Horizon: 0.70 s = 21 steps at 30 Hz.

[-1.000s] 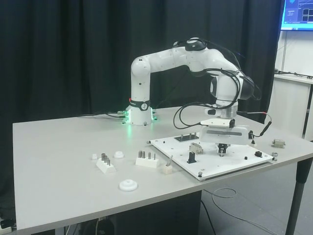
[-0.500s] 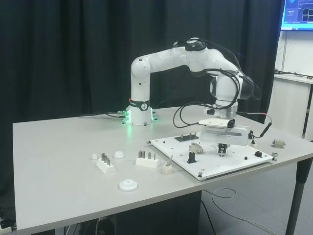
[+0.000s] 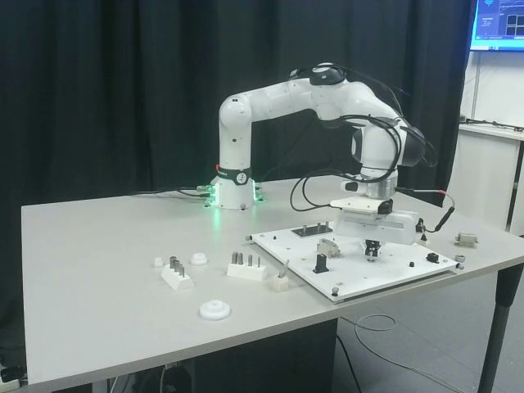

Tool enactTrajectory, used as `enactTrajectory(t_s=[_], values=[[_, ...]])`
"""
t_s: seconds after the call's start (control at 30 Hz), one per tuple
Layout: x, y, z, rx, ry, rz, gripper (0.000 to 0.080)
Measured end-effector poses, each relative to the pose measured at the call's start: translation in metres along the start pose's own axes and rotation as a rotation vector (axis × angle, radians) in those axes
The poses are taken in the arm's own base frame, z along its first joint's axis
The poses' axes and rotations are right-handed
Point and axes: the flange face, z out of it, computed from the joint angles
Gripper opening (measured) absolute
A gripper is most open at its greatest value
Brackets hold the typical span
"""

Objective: Insert BNC.

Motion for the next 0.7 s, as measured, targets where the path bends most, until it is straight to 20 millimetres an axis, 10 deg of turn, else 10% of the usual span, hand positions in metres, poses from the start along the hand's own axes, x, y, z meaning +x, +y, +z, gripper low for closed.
enactTrajectory(t_s=[0.7], values=[[-0.0003, -0.0001, 0.0001, -0.002, 0.000, -0.057, 0.0121]])
